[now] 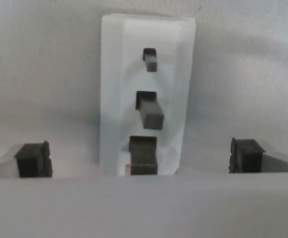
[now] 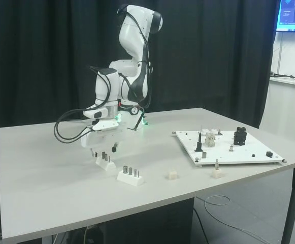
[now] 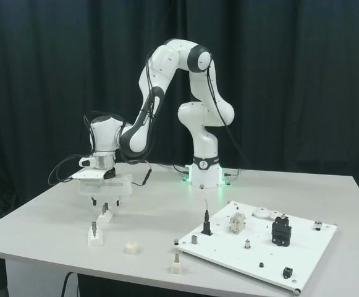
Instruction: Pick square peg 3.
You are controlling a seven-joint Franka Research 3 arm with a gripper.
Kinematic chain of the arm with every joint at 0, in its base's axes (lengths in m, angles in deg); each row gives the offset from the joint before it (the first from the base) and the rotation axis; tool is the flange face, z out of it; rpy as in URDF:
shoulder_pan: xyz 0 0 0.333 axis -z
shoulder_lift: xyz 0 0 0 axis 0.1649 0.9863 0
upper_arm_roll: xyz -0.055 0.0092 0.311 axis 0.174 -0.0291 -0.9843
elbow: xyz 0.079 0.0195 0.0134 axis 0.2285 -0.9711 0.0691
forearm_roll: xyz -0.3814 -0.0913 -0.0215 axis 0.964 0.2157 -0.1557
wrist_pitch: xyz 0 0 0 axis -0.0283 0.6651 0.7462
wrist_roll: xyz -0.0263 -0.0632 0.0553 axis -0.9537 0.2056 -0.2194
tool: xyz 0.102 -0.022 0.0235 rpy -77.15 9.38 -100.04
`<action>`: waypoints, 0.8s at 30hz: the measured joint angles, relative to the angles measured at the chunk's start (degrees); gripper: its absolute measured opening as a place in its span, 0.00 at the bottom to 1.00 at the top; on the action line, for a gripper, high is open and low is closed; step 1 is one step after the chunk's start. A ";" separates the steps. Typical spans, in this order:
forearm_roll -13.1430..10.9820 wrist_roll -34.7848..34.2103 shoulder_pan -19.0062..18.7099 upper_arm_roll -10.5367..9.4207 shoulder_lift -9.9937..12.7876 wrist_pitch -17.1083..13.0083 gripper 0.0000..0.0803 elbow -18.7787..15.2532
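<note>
Three square pegs (image 1: 144, 154) stand in a row in the holder block (image 1: 114, 99) beneath my gripper (image 1: 139, 158).

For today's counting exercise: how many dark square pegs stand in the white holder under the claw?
3, in one row along the white holder: the small peg at one end, the middle peg, the large peg at the other end. None looks hidden.

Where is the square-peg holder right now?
The white peg holder sits directly under the open gripper, between its fingertips in the wrist view, beside a second holder near the table's front edge.
</note>
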 joint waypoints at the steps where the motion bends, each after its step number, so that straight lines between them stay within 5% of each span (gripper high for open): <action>1: -0.23 0.21 0.07 0.00 0.27 0.00 1.00 0.14; 22: -2.41 2.19 0.79 0.00 1.91 0.10 1.00 0.60; 23: -2.54 2.19 0.82 0.00 1.91 0.12 0.71 0.60; 24: -2.67 2.19 0.84 0.00 1.91 0.14 0.71 0.60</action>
